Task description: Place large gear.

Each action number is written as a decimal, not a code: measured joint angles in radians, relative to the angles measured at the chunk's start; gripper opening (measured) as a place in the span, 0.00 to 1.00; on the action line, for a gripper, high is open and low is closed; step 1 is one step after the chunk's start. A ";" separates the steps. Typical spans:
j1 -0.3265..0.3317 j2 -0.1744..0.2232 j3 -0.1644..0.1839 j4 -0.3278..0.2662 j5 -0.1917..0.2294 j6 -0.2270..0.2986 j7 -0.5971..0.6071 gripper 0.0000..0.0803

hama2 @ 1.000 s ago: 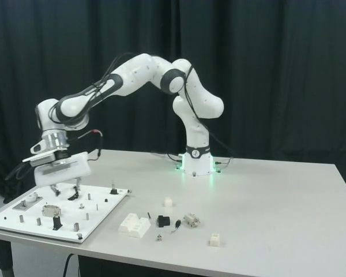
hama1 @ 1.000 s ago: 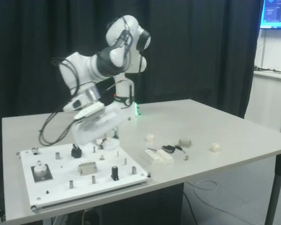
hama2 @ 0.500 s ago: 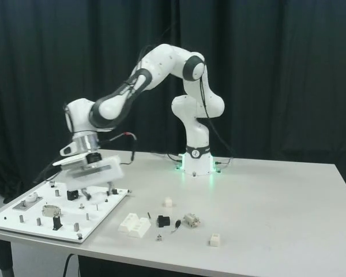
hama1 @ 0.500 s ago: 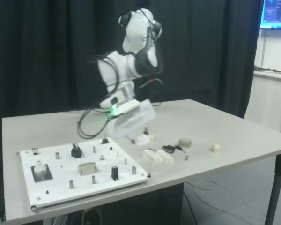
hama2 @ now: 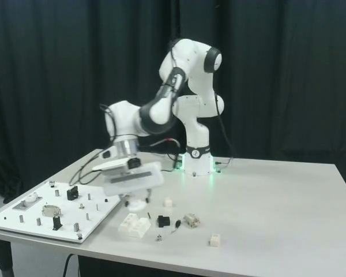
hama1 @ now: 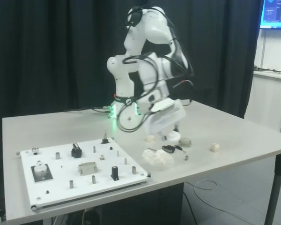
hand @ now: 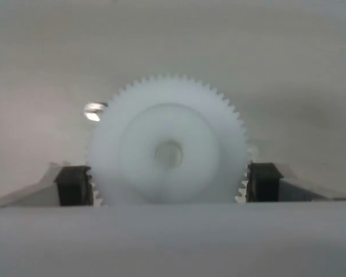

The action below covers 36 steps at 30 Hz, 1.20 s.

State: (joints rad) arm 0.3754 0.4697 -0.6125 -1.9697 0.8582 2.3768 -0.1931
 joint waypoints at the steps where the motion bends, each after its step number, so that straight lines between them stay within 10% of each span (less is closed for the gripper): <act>1: 0.020 -0.005 0.000 -0.010 -0.001 0.012 0.014 0.73; 36: 0.593 0.000 -0.037 -0.231 -0.028 0.367 0.494 0.73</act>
State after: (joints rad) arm 0.9682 0.4695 -0.6493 -2.2005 0.8299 2.7434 0.3005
